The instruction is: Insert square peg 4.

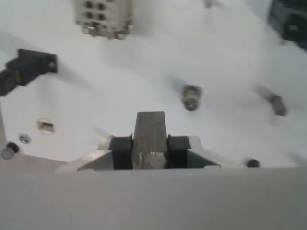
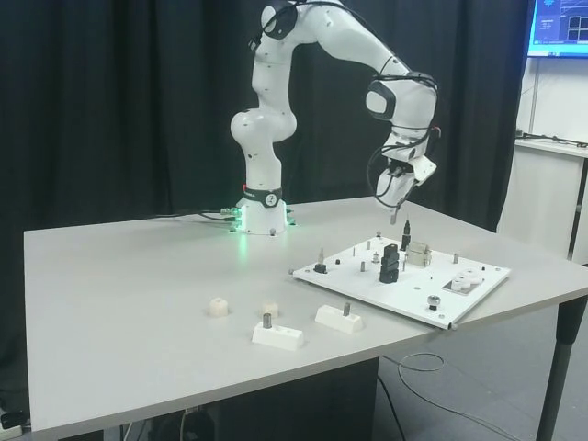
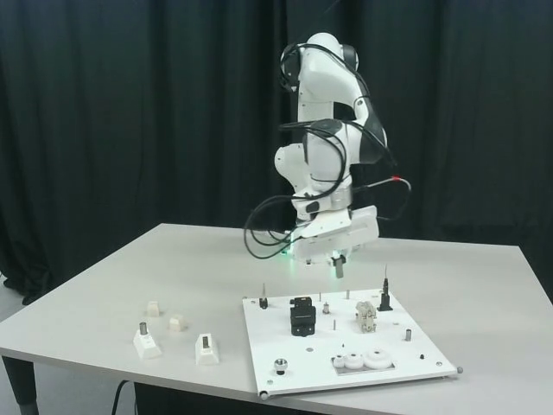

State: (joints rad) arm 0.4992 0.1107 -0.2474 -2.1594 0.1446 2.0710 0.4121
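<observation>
**Peg held above the board, hole not yet identified**

Nearest the wrist camera, the gripper (image 1: 150, 143) pinches the square peg (image 1: 150, 132) between its black fingers (image 1: 121, 151), with the peg's long axis running out past the fingertips toward the white board (image 1: 144, 72) below. The room views show the peg (image 3: 340, 265) hanging roughly upright, well clear of the board (image 3: 346, 346), over its far edge near the arm's base. The coming move is therefore downward. Farther off stand a threaded stud (image 1: 191, 97) and a multi-pin connector (image 1: 103, 17). Which opening takes this peg cannot be told. On the grey table (image 2: 119, 276), two white holders (image 2: 278, 334) each carry an upright peg.
</observation>
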